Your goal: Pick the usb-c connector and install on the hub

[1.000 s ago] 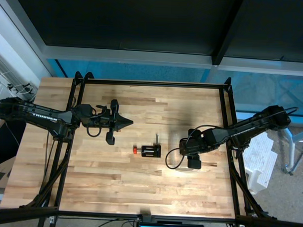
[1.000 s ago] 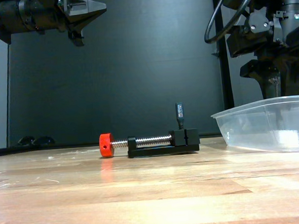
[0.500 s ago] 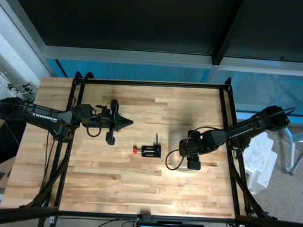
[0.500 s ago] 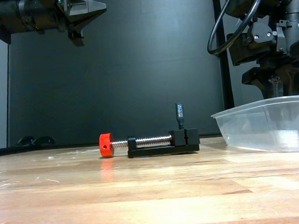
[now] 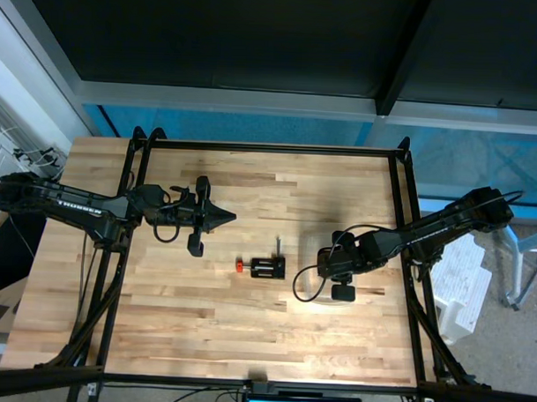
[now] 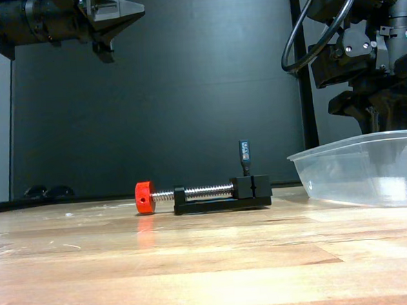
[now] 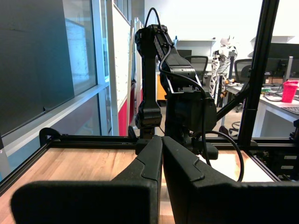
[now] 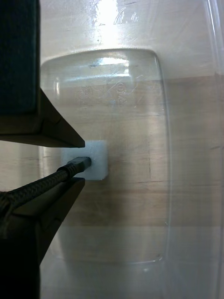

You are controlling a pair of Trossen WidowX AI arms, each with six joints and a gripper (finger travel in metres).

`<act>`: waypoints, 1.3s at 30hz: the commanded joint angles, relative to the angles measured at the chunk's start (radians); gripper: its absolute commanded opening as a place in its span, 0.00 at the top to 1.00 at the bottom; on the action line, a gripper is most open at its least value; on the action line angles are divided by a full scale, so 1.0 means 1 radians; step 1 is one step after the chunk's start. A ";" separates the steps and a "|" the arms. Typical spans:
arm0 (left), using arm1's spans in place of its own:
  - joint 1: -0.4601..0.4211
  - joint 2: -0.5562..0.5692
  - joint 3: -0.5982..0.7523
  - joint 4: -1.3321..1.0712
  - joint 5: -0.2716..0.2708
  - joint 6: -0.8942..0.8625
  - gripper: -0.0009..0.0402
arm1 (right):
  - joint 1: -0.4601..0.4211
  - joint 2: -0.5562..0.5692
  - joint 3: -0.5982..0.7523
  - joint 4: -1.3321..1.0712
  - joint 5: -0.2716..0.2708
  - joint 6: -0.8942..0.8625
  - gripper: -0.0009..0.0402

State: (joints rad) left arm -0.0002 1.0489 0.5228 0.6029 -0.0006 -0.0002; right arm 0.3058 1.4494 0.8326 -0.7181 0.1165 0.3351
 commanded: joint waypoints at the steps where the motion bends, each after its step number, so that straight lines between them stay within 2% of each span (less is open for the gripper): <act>1: 0.000 0.000 0.000 0.000 0.000 0.000 0.98 | 0.000 0.000 0.001 0.001 -0.001 0.000 0.83; 12: 0.000 0.000 0.000 0.000 0.000 0.000 0.98 | 0.000 0.000 0.001 0.001 -0.001 -0.003 0.98; 23: 0.000 0.000 0.000 0.000 0.000 0.000 0.98 | 0.000 0.000 0.001 0.000 0.002 -0.003 0.97; 31: 0.000 0.000 0.000 0.000 0.000 0.000 0.98 | 0.000 -0.008 0.006 -0.003 0.023 -0.003 0.97; 39: 0.000 0.000 0.000 0.000 0.000 0.000 0.98 | 0.000 -0.024 0.052 -0.052 0.023 -0.003 0.97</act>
State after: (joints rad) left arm -0.0002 1.0489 0.5224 0.6029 -0.0006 -0.0006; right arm 0.3058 1.4281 0.8730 -0.7547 0.1387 0.3317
